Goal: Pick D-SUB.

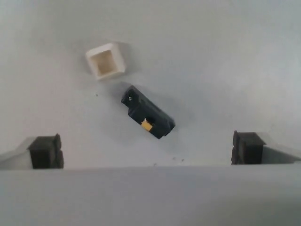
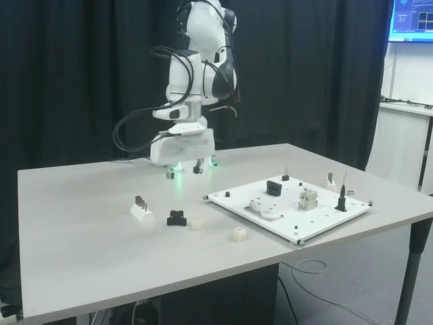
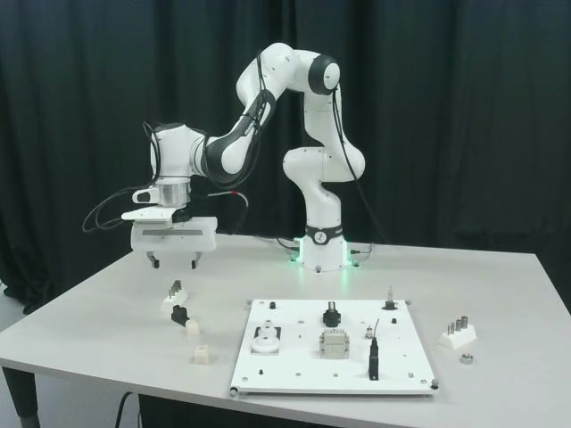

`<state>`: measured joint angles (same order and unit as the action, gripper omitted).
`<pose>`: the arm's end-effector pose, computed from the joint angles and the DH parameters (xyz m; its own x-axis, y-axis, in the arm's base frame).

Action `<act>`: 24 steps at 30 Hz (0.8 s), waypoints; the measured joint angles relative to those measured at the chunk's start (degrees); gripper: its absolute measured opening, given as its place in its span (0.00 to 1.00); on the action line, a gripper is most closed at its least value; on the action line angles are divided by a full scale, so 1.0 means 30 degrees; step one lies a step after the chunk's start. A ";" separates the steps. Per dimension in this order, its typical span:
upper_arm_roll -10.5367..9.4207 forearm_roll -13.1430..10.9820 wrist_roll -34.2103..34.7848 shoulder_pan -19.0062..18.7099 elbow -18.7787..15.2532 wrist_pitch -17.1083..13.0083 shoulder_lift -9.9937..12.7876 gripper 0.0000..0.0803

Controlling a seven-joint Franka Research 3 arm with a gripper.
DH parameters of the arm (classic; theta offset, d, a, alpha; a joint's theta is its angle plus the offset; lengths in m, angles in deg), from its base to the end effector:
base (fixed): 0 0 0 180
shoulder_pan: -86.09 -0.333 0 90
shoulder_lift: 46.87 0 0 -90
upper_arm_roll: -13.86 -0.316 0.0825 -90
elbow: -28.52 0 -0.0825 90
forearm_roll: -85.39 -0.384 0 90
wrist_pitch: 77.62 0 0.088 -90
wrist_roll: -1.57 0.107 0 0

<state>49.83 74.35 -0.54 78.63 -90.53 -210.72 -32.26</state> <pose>0.5174 -0.2670 0.3318 0.8405 -0.5398 0.0467 -0.5406 -0.8413 0.0041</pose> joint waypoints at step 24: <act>0.0203 0.0099 0.9029 0.0175 0.0011 -0.0039 0.0656 1.00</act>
<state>50.44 74.65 26.54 79.15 -90.50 -210.84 -30.30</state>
